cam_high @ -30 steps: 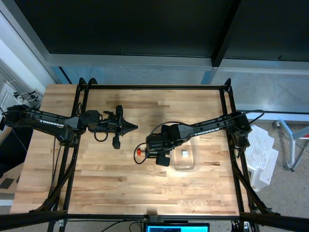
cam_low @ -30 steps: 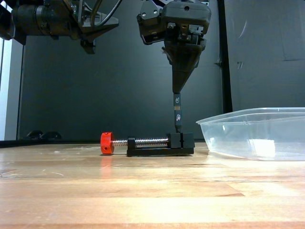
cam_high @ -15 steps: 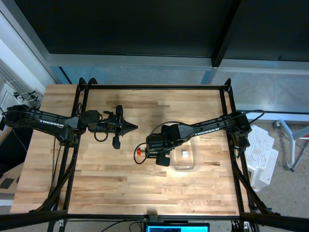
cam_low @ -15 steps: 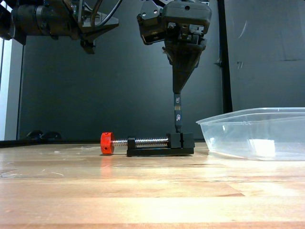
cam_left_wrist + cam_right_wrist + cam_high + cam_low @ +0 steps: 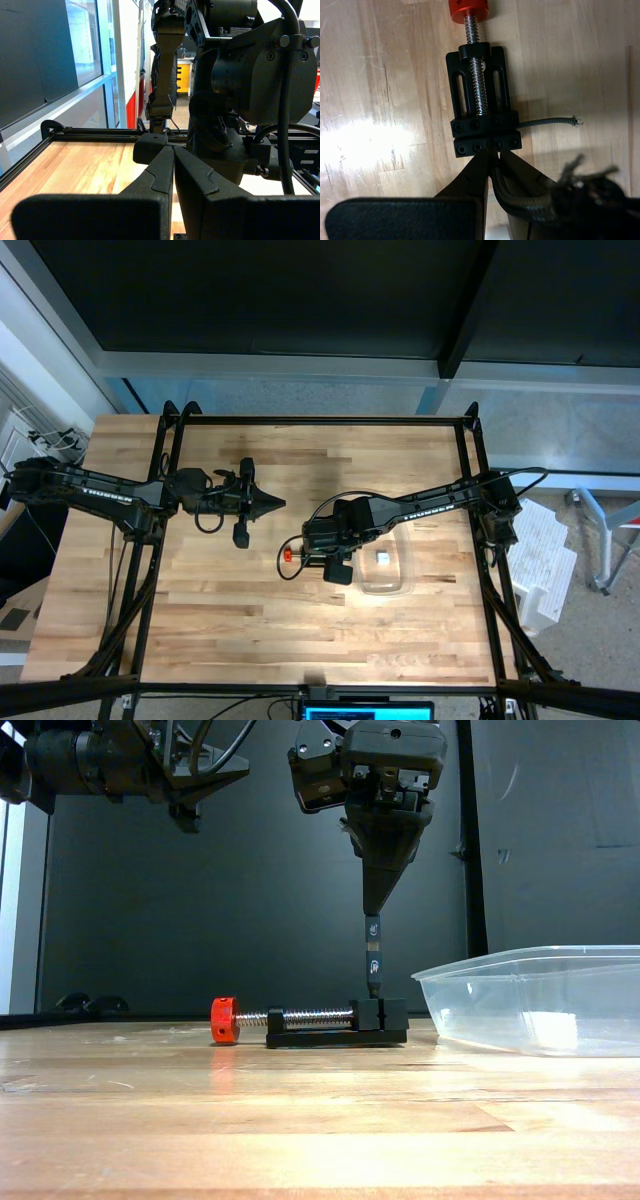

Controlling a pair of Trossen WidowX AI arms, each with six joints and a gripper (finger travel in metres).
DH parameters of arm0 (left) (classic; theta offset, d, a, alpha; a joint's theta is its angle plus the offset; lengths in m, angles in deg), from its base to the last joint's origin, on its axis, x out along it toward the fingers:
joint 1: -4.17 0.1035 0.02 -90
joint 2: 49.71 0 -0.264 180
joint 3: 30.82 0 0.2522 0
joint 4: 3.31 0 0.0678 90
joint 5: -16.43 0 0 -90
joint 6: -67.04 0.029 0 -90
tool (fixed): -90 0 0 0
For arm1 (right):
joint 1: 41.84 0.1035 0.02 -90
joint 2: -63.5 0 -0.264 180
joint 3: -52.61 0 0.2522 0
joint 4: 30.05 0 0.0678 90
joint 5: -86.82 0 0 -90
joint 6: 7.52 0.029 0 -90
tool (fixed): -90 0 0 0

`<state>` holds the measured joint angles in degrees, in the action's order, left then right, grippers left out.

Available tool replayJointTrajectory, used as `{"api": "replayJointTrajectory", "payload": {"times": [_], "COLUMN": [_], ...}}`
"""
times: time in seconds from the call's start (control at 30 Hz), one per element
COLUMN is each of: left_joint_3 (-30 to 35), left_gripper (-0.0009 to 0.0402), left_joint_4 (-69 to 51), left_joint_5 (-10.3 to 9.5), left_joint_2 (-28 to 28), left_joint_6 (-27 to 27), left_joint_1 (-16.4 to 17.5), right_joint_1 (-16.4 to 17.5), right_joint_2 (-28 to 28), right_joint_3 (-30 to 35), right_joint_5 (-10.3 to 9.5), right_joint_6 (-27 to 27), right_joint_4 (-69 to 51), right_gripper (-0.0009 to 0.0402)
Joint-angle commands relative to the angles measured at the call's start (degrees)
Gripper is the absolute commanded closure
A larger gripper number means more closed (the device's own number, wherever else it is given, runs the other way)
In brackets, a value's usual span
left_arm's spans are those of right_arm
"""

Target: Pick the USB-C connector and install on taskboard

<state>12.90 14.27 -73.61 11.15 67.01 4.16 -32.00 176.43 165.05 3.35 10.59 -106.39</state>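
Little has moved in the last second; right gripper (image 5: 372,908) perhaps a hair higher. Left gripper (image 5: 272,504) well left of taskboard (image 5: 336,1024), fingers pressed together, empty; tray (image 5: 530,1005) just right of it. Right gripper directly above its end opposite the knob (image 5: 225,1019), pinching the connector (image 5: 372,958) upright, tip at the slot. Risks: an off-axis push jams the plug; the board looks unfixed and may slide; an early release could topple the connector.

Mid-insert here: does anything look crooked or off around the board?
The connector hangs upright in the shut right claw, tip at the board. One oddity: a frayed cable end lies on the wood beside it. The left claw is parked, shut, off left.
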Motion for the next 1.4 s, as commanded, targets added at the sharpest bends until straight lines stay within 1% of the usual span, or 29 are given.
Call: {"api": "replayJointTrajectory", "payload": {"times": [0.03,0.27,0.37,0.57,1.23,1.4], "left_joint_3": [0.0,0.0,0.0,0.0,0.0,0.0], "left_gripper": [0.0393,0.0393,0.0393,0.0393,0.0393,0.0393], "left_joint_4": [0.0,0.0,0.0,0.0,0.0,0.0], "left_joint_5": [0.00,0.00,0.00,0.00,0.00,0.00], "left_joint_2": [0.0,0.0,0.0,0.0,0.0,0.0], "left_joint_6": [0.0,0.0,0.0,0.0,0.0,0.0], "left_joint_1": [0.0,0.0,0.0,0.0,0.0,0.0], "right_joint_1": [0.0,0.0,0.0,0.0,0.0,0.0], "right_joint_2": [0.0,0.0,0.0,0.0,0.0,0.0], "right_joint_3": [0.0,0.0,0.0,0.0,-0.7,-1.1], "right_joint_5": [0.87,0.90,0.33,0.26,0.39,0.57], "right_joint_6": [-0.5,-0.6,-0.6,-0.6,-0.9,-1.9], "right_joint_4": [0.0,0.0,0.0,-0.1,0.3,1.1], "right_gripper": [0.0394,0.0394,0.0393,0.0393,0.0393,0.0393]}}
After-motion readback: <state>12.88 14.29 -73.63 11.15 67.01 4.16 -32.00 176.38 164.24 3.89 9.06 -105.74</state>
